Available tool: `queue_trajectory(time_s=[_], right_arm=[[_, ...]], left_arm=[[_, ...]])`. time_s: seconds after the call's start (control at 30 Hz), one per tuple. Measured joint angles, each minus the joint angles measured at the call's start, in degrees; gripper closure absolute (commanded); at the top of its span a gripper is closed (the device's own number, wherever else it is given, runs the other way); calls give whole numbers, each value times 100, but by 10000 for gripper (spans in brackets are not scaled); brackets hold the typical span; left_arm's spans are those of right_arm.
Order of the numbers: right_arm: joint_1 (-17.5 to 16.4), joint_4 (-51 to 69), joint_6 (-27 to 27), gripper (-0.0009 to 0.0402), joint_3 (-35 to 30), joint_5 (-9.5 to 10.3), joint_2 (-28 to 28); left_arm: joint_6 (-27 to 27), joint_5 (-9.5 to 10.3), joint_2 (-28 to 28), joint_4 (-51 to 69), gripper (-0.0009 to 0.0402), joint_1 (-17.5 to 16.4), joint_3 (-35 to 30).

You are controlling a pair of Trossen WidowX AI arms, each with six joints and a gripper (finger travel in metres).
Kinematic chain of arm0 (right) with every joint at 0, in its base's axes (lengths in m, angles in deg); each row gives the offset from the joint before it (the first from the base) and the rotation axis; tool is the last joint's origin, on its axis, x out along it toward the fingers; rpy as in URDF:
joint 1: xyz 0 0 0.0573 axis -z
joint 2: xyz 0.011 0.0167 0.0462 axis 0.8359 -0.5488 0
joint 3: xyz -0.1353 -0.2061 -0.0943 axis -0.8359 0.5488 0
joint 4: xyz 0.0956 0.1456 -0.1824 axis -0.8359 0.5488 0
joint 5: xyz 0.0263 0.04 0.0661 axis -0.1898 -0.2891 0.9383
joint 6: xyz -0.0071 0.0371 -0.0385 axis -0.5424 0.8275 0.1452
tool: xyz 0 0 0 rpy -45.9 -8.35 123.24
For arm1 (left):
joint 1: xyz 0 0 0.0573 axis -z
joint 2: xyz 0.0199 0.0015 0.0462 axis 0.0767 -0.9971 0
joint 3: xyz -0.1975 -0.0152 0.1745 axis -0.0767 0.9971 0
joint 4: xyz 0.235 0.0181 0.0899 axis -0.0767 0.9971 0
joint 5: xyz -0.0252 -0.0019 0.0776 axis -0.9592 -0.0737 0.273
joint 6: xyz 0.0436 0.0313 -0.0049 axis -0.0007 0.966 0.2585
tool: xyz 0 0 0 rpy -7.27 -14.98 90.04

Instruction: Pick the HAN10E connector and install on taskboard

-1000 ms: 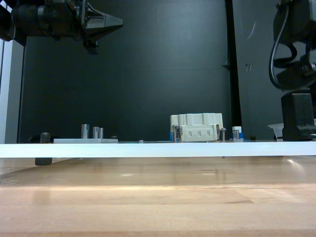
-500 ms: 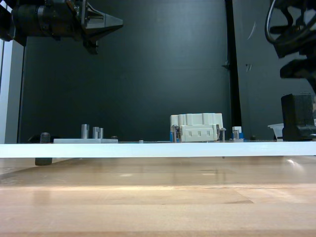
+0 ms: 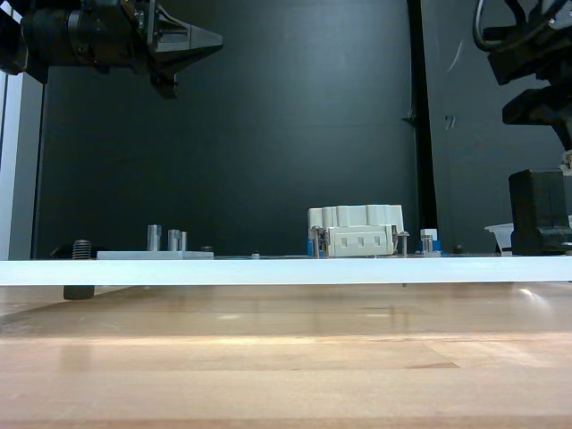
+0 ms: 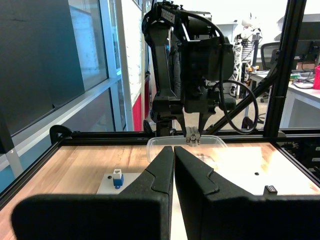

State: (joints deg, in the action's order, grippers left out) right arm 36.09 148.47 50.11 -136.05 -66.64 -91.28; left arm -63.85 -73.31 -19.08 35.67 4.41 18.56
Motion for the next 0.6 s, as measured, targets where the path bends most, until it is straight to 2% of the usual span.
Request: queue_trajectory(time_s=[0.13,0.6], right_arm=[[7,-9,-2,346,-310,-2,-295],[155,-79,-50,346,-1880,-48,-1954]], left_arm=[[0,0,0,2,392,0,0],[0,0,0,0,392,0,-2]])
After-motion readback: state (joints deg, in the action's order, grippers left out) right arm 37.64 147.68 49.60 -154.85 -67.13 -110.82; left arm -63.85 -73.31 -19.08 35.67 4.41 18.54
